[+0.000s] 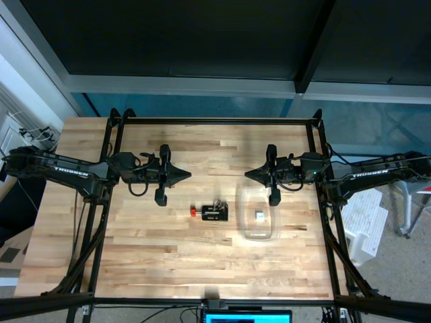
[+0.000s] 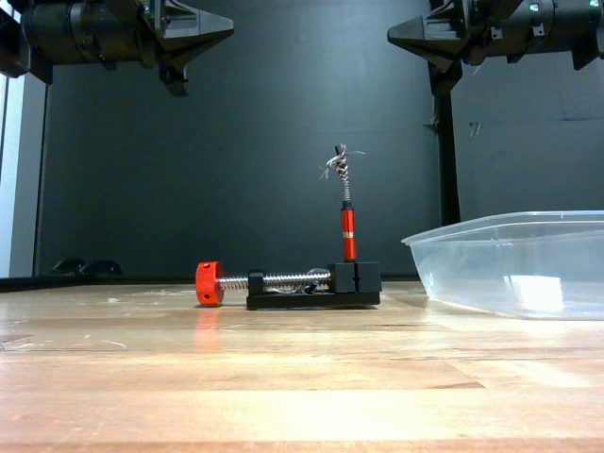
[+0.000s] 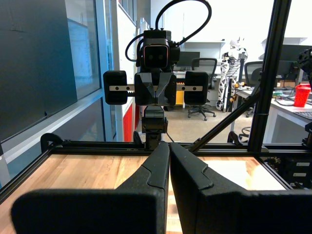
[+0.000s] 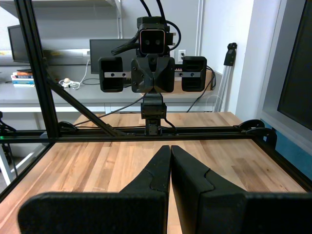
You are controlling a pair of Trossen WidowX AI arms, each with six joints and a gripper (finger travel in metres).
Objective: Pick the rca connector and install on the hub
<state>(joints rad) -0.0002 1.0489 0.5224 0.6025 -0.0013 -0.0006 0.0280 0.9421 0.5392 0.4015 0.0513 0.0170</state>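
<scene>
Red cylinder connector [image 2: 348, 231] with braided cable [image 2: 341, 170] stands upright on the black vise [image 2: 311, 288], barely readable from above. Left gripper [image 3: 169, 144] and right gripper [image 4: 170, 146] hang high, fingers closed, empty.

Counter [image 1: 168, 256]: you see pale wood planks inside a black frame [image 1: 215, 121].
Screen [image 1: 248, 316]: it glows blue at your near edge.
Office: a wheeled chair [image 3: 202, 64] and a red cup [image 3: 302, 95].
Background: a dark monitor [image 4: 105, 48], with stacked books [image 4: 23, 78] near it.

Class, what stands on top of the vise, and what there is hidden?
The connector stands upright on the vise, its cable rising free above. The stub's tip is covered by it. Left gripper and right gripper hang shut, high to either side.
</scene>
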